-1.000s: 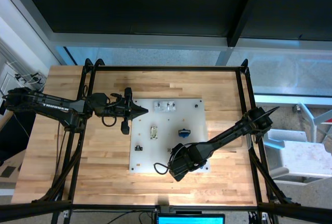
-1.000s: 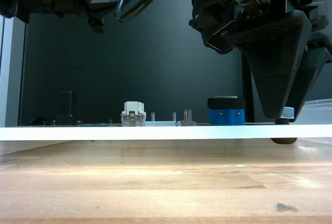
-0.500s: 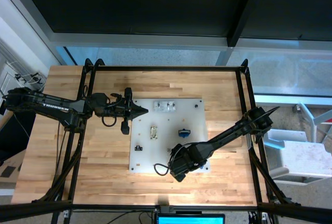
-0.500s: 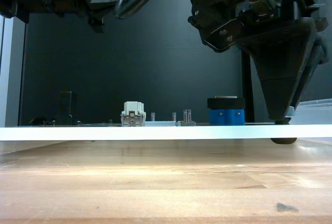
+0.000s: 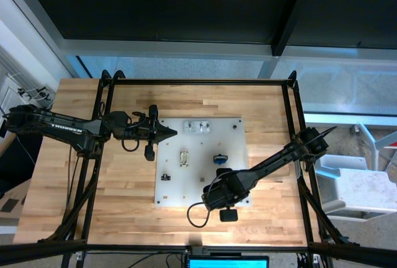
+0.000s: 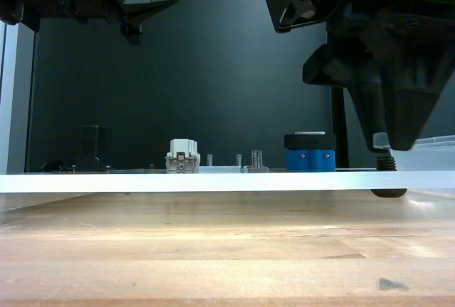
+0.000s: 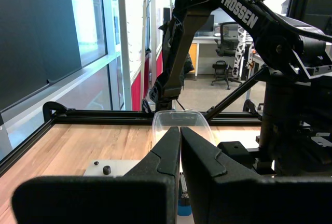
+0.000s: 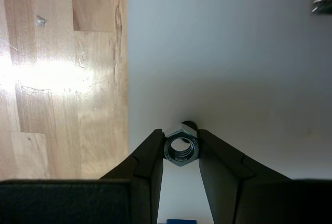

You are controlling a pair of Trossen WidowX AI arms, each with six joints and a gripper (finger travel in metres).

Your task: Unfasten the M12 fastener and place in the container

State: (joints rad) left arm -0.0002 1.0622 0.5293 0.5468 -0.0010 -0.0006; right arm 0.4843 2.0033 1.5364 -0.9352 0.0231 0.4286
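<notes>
Right gripper (image 8: 180,140): my fingers clamped on the nut (image 8: 180,150), held just above its bare stud (image 6: 384,162) at the board's (image 5: 170,187) near right edge.
Left gripper (image 5: 169,133): my fingers together, raised over the board's far left.
Tray (image 7: 179,114): apart from the nut.

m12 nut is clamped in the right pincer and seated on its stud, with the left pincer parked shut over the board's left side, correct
Not seated: the M12 nut is clamped in the right pincer but held clear above its stud, whose bare ribs show below it in the low view. The left pincer is parked shut over the board's left side, as you say.
</notes>
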